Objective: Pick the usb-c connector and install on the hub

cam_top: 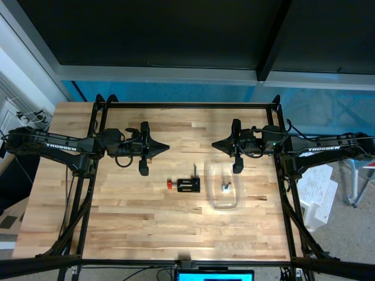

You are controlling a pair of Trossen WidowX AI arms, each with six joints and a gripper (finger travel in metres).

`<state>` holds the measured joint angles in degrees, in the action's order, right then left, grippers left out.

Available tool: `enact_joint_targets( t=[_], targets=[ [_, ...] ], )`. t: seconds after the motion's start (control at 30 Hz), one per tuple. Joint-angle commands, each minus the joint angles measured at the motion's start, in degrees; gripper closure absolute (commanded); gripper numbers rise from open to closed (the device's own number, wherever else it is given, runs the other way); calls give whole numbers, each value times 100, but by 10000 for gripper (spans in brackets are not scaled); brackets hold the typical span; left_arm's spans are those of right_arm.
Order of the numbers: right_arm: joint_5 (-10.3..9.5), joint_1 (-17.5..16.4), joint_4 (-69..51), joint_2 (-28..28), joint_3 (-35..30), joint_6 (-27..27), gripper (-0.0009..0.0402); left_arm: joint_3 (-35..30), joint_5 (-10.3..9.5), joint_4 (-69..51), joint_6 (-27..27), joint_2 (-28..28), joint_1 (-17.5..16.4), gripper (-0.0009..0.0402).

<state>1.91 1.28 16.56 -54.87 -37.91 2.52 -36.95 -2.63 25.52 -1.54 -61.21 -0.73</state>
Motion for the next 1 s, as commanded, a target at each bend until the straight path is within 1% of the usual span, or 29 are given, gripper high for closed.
enact_joint_targets(
  t=[0.03, 0.57, 0.67, 0.87, 1.0],
  targets=[
    [-2, -4, 0, 0, 0, 4, 393, -2, 2, 2, 0, 0, -2, 393],
    [-20, -20, 0, 0, 0, 26, 393, -2, 2, 2, 0, 0, -2, 393],
    [-26, -31, -98, 0, -55, 323, 393, -2, 2, 2, 0, 0, 0, 393],
    [7, -184, -1497, 0, -520, 310, 393, -2, 2, 2, 0, 0, 0, 393],
    [11, -317, -2476, -57, -866, 431, 393, -2, 0, 2, 0, 0, -2, 393]
  ],
)
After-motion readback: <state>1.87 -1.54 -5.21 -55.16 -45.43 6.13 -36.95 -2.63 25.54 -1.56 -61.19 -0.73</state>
